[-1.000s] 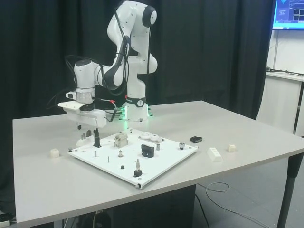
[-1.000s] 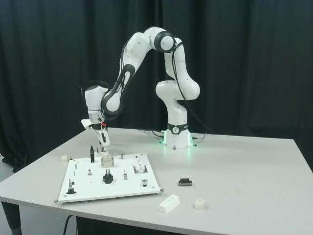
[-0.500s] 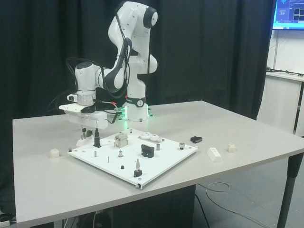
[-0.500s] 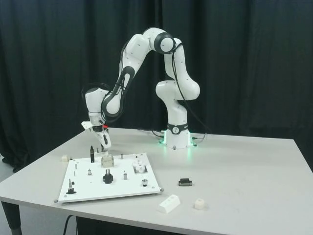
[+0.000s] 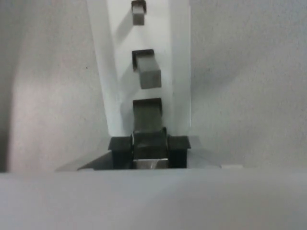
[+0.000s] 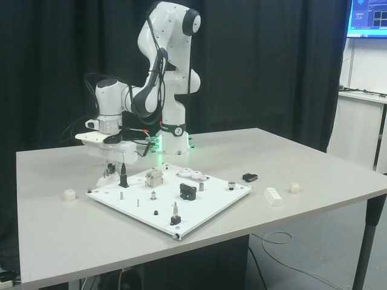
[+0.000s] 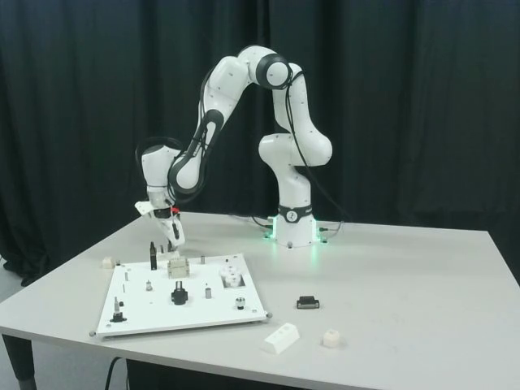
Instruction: Pick square peg 4.
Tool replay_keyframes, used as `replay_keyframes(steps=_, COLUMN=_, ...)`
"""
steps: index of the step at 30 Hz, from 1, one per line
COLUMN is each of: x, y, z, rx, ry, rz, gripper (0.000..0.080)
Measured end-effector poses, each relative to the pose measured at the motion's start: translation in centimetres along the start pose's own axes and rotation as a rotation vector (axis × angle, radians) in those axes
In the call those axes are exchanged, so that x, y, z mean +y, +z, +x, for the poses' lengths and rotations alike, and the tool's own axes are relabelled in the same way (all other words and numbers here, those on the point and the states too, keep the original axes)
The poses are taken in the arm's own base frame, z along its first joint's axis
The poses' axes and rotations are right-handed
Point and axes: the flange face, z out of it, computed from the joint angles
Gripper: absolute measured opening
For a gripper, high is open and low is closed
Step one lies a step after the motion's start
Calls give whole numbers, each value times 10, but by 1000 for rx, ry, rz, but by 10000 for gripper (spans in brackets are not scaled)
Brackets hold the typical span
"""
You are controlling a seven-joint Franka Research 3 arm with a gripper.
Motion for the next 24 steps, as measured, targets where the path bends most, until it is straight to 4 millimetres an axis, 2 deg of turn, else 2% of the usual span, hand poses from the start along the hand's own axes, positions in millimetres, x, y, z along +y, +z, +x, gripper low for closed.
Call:
replay_keyframes(steps=7, x=-2, y=-15, z=3, rx=4, ry=-12, rz=39, gripper=151)
replay_keyframes(steps=24, x=2, y=-71, z=7, rx=-48, ry=-52, rz=126, gripper=150)
